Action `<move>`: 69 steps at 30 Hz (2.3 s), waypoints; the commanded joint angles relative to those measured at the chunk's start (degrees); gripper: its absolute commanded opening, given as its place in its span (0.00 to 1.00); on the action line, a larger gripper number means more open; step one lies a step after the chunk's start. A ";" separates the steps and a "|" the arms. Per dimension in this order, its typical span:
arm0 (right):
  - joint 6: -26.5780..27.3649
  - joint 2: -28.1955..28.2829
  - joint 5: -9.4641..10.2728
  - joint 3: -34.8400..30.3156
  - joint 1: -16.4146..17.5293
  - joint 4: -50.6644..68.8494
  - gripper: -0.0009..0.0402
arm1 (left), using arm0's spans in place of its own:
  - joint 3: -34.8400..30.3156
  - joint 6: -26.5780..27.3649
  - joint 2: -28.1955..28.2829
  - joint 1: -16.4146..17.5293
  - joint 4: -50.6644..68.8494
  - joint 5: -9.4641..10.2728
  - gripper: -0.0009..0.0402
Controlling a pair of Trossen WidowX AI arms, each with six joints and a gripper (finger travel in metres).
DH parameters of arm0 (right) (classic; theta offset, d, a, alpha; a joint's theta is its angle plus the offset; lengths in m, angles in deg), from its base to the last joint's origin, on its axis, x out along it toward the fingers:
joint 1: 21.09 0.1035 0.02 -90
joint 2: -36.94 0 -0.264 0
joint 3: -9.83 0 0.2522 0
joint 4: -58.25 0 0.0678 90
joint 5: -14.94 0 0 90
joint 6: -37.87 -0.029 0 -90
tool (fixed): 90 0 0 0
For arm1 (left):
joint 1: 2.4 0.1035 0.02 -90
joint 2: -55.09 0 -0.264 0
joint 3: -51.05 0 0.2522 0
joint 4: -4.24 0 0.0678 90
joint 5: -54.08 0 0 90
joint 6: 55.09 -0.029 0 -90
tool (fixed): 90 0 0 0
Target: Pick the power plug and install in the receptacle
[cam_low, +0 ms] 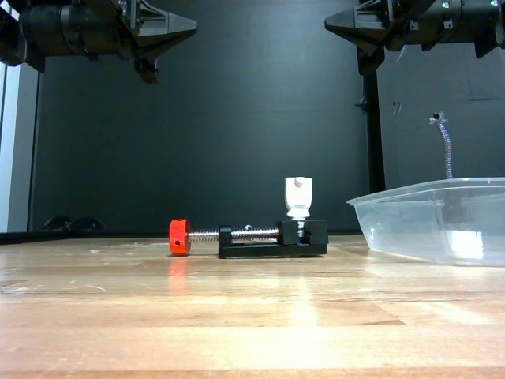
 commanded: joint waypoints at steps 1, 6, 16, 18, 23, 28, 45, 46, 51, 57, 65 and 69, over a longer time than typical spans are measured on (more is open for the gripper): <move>-0.02 0.00 0.00 0.00 0.00 -0.04 0.02 | 0.00 0.00 0.00 0.00 -0.02 -0.02 0.02; 0.00 0.00 0.00 0.00 0.00 -0.04 0.02 | 0.00 0.00 0.00 0.00 -0.02 -0.02 0.02; -0.02 0.00 0.00 0.00 0.00 -0.02 0.02 | 0.00 0.00 0.00 0.00 -0.02 -0.02 0.02; -0.02 0.00 0.00 0.00 0.00 -0.02 0.02 | 0.00 0.00 0.00 0.02 -0.02 -0.02 0.02; 0.00 0.00 0.00 0.00 0.00 -0.02 0.02 | 0.00 0.00 0.00 0.02 -0.02 -0.02 0.02; -0.02 0.00 0.00 0.00 0.00 -0.02 0.02 | 0.00 0.00 0.00 0.02 -0.02 -0.02 0.02; -3.63 -0.02 0.66 -4.22 1.07 19.82 0.02 | 0.00 0.00 0.00 0.02 -0.02 -0.02 0.02; -3.63 -0.02 0.57 -5.20 1.38 22.64 0.02 | 0.00 0.00 0.00 0.00 -0.02 -0.02 0.02; -3.76 -0.02 0.35 -11.47 2.51 37.66 0.02 | 0.00 0.00 0.00 0.02 -0.02 -0.02 0.02; -3.48 0.02 -4.33 -18.95 5.03 56.92 0.02 | 0.00 0.00 0.00 0.00 -0.02 -0.02 0.02; -6.08 0.81 -5.51 -24.39 8.11 73.59 0.02 | 0.00 0.00 0.00 0.02 -0.02 -0.02 0.02; -7.02 2.25 -5.57 -24.59 10.08 77.48 0.05 | 0.00 0.00 0.00 0.02 -0.02 -0.02 0.02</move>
